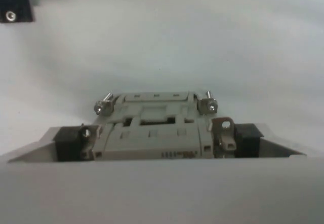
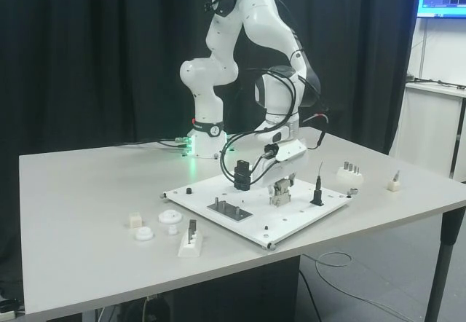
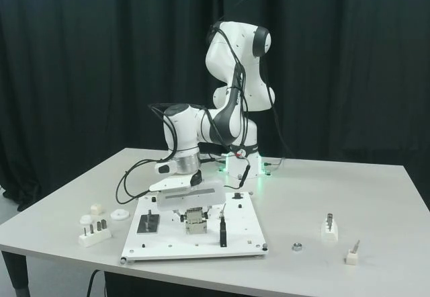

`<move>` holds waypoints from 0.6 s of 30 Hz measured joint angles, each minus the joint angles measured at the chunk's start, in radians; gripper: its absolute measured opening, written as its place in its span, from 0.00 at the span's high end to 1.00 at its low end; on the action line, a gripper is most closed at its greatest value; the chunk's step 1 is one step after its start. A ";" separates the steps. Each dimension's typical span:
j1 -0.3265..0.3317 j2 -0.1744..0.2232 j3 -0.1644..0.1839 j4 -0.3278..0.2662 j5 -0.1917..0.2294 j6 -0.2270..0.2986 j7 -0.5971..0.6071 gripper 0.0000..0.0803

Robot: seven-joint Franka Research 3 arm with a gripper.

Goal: Insert waterproof.

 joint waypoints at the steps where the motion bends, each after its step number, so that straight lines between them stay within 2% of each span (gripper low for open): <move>1: 0.000 0.000 0.000 -0.001 0.000 0.002 0.000 0.22; 18: 0.013 -0.009 0.000 -0.027 0.001 0.048 0.023 0.22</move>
